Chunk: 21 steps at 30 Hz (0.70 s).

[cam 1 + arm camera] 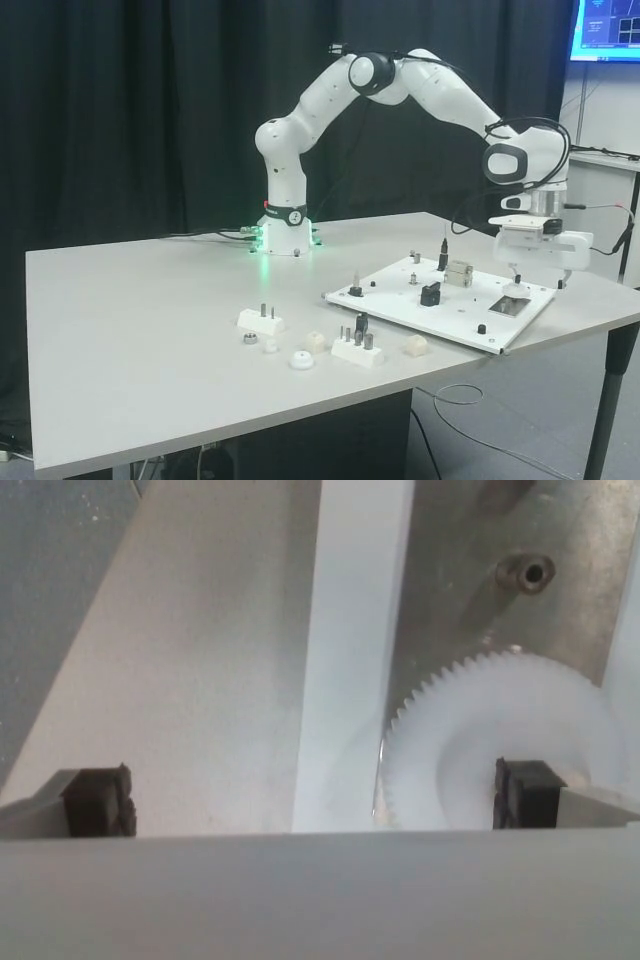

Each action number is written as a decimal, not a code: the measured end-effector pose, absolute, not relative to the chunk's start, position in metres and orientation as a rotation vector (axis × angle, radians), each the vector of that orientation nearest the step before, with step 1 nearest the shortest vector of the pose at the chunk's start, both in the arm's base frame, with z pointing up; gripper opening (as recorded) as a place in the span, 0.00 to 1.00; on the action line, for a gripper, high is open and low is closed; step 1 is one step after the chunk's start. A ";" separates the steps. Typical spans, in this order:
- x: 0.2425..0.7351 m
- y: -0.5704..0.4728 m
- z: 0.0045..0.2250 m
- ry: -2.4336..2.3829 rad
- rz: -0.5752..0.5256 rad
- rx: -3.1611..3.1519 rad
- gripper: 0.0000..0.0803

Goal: Insert large gear.

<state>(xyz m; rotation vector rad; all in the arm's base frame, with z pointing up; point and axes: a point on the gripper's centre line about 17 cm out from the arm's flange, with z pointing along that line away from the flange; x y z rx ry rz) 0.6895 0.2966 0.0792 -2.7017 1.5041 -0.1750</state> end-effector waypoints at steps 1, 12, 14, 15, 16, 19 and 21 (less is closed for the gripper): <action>0.690 0.297 0.079 1.504 -0.176 -2.702 1.00; 0.694 0.296 0.074 1.503 -0.187 -2.706 1.00; 0.695 0.296 0.074 1.503 -0.188 -2.706 1.00; 0.695 0.296 0.074 1.503 -0.188 -2.706 1.00; 0.695 0.296 0.074 1.503 -0.188 -2.706 1.00; 0.695 0.296 0.074 1.503 -0.188 -2.706 1.00; 0.695 0.296 0.074 1.503 -0.187 -2.707 1.00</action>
